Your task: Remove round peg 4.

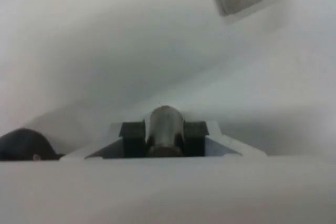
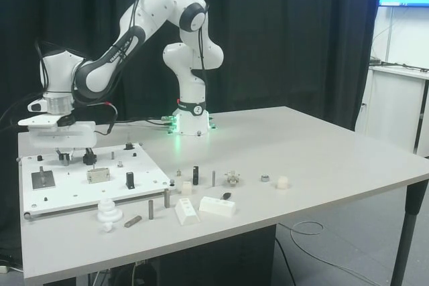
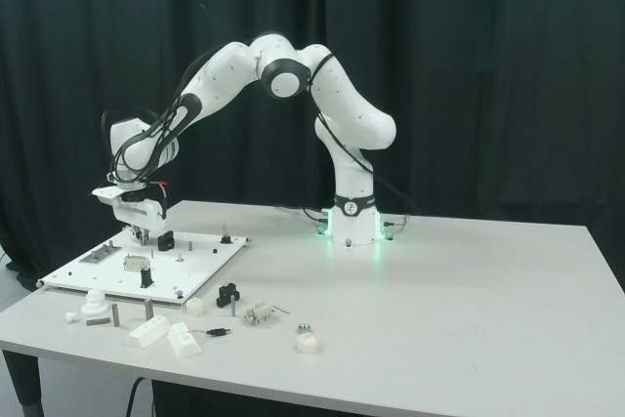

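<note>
Grey bench (image 2: 322, 145) with white board (image 2: 144, 165): pincer (image 1: 166, 140) clamps round peg 4 (image 1: 166, 129) above the board's far edge; a skewed or loose grip could let it slip

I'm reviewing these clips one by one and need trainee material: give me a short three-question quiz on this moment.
1. True or false: the gripper is shut on a grey round peg.
2. Over what does the gripper hang? A. the white board B. the bare grey table C. the arm's base
3. Fill in: the loose parts, such as the white block, lie on the ______, off the board.

Key
1. True: the wrist view shows the peg clamped between the black pads.
2. A: both room views put it above the board's far side.
3. Table.
</note>
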`<act>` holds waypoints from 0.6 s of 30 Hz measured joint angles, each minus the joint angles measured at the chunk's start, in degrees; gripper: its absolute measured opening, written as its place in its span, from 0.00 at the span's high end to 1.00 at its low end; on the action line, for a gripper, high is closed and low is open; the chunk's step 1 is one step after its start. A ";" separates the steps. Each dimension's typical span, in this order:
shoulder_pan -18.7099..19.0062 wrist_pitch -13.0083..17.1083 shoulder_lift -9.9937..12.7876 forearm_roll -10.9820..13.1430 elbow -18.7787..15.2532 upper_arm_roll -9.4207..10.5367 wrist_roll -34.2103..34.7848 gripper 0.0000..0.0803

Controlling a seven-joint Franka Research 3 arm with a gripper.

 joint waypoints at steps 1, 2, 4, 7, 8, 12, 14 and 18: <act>0.01 -0.06 -0.13 -0.17 0.00 -0.01 0.00 0.81; 0.02 -0.12 -0.26 -0.31 0.00 -0.03 0.00 0.81; 0.03 -0.25 -0.54 -0.54 0.00 -0.07 0.00 0.81; 0.11 -0.54 -1.18 -0.92 0.01 -0.25 0.00 0.81; 0.13 -0.60 -1.37 -1.03 0.01 -0.30 0.00 0.81; 0.20 -1.10 -2.48 -1.77 0.01 -0.48 0.00 0.81; 0.20 -1.51 -3.11 -2.33 0.02 -0.54 0.02 0.81; 0.20 -2.16 -4.30 -2.97 0.02 -0.59 0.11 0.81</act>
